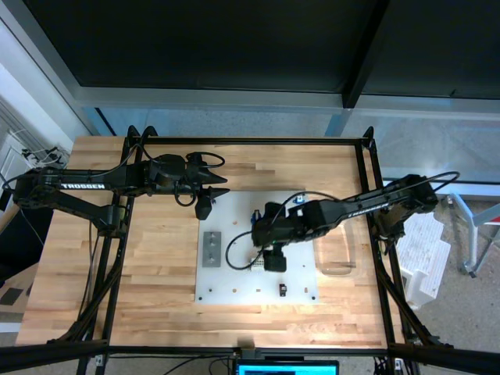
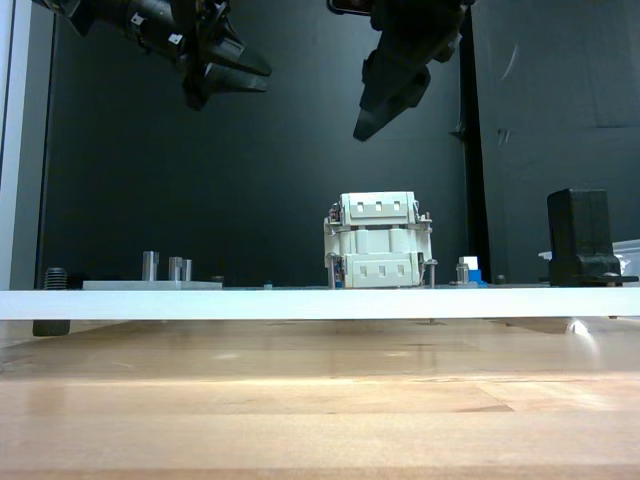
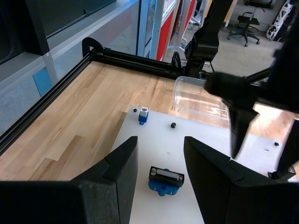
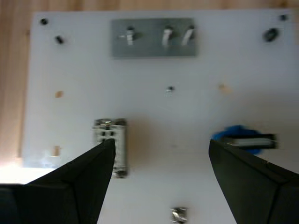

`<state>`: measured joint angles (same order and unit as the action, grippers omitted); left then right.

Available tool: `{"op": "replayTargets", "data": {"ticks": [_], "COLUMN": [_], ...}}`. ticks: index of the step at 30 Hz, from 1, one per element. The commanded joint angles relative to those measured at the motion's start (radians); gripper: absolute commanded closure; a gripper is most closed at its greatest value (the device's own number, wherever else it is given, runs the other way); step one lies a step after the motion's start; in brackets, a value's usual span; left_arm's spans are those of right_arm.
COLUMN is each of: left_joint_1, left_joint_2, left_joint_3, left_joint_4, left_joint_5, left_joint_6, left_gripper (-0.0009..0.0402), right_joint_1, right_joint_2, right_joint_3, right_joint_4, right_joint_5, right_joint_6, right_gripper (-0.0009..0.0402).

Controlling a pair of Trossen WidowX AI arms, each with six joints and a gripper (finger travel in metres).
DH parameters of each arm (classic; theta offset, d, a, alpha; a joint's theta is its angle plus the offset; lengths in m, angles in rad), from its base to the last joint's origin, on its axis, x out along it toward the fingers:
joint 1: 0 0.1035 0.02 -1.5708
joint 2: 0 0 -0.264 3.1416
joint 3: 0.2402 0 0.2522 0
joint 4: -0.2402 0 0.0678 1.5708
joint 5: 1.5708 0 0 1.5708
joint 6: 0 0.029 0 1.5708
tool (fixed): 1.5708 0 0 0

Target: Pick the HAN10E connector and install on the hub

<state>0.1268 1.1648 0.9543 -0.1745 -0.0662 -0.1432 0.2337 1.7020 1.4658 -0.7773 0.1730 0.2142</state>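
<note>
Nearest me runs the pale butcher-block table (image 2: 300, 400), and on it the hub (image 2: 200, 303), a matte white plate, carries the HAN10E connector (image 2: 378, 215). It is a ribbed beige plastic block with silvery metal ends, standing upright as the upper tier on a matching beige socket (image 2: 378, 270), so I judge the install essentially done, with only a seating check and a pull-away left. My right gripper (image 4: 161, 144) hangs directly above it, jaws spread wide and empty, while the left gripper (image 3: 160, 140) hovers over the plate's far edge, jaws likewise parted and empty, near a blue part (image 3: 161, 185) and apart from the dull grey metal block (image 1: 212, 248) with upright pins.
</note>
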Motion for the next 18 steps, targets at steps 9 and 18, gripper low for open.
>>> {"op": "replayTargets", "data": {"ticks": [9,18], "left_joint_1": [0.002,0.002], "left_joint_2": [0.002,0.002], "left_joint_3": [0.000,0.001], "left_joint_4": [0.000,0.028], "left_joint_5": [-0.010,-0.022], "left_joint_6": [0.000,0.015], "left_gripper": [0.0262,0.0264], "right_joint_1": [-0.142,-0.237], "right_joint_2": [-0.296,-0.448], "right_joint_3": [-0.229,-0.302], "right_joint_4": [0.247,0.359], "right_joint_5": [-0.003,-0.098], "right_joint_6": [-0.077,-0.184], "right_gripper": [0.0172,0.0258]}}
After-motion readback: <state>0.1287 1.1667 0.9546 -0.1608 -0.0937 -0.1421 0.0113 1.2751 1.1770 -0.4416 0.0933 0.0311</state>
